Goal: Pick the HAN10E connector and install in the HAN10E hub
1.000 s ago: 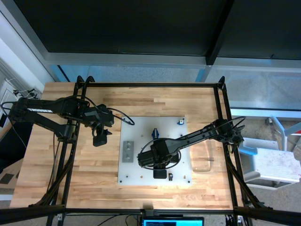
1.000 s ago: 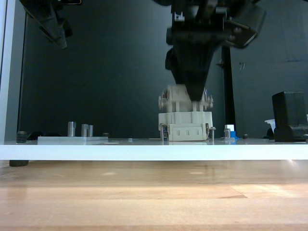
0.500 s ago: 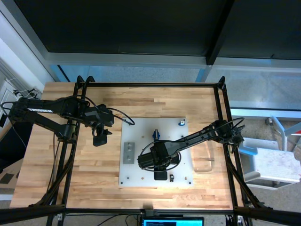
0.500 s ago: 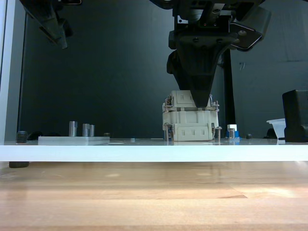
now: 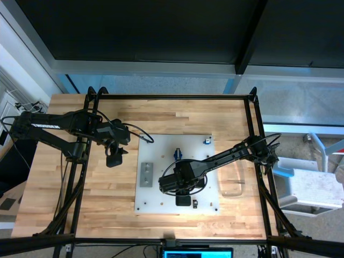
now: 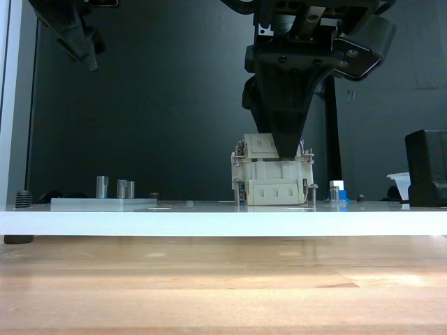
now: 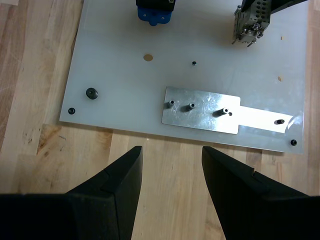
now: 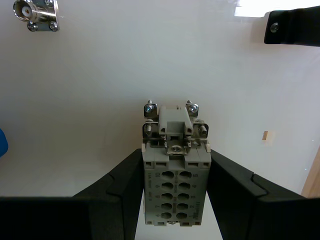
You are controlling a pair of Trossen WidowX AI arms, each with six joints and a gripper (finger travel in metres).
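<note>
Pick done, insertion under way. Right gripper [image 6: 286,152] over board's middle, fingers [image 8: 120,200] pinching HAN10E connector [image 8: 173,197] by long sides. Connector atop HAN10E hub [image 6: 272,190] on white task board [image 5: 161,145] — touching, roughly aligned, yet standing proud; probably not fully seated. Remaining: press home, let go. Left gripper [image 7: 170,195] spread, holding nothing, hovering over wooden table [image 5: 64,177] beside board — well apart from hub.

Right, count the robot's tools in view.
2. The left tool, open, hangs over the wooden table beside the white board. The right tool is shut on the plug atop the socket, mid-board. None seems hidden.
</note>
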